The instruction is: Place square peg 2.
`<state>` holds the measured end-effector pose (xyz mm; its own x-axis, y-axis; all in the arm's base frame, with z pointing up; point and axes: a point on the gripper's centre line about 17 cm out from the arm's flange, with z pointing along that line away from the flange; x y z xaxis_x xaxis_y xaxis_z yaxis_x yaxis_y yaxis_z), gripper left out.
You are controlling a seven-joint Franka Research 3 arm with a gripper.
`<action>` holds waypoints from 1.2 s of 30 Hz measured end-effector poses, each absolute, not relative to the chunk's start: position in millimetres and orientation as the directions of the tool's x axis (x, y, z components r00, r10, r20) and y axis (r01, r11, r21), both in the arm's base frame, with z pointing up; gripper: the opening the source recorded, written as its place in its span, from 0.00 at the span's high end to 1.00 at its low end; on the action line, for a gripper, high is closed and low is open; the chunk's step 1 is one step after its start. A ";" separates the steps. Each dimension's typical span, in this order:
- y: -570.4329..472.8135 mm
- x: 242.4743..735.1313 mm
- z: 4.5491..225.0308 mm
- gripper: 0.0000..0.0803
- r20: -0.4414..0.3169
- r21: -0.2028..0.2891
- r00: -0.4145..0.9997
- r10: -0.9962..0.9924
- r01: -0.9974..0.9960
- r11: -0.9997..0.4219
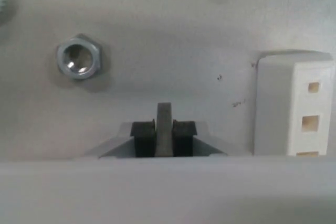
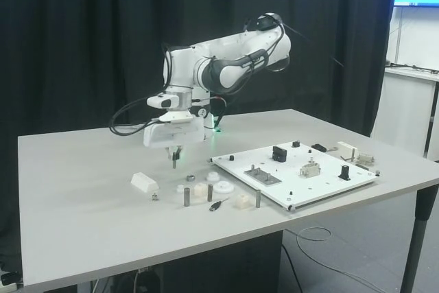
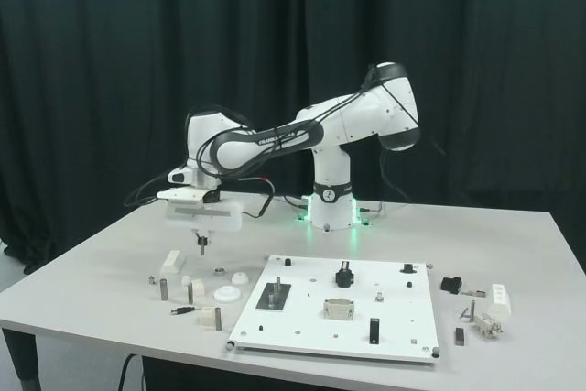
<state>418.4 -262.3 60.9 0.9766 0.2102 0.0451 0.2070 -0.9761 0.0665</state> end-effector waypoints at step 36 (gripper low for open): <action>-280.7 433.0 20.8 0.92 0.029 0.013 0.973 0.228 0.228 -0.974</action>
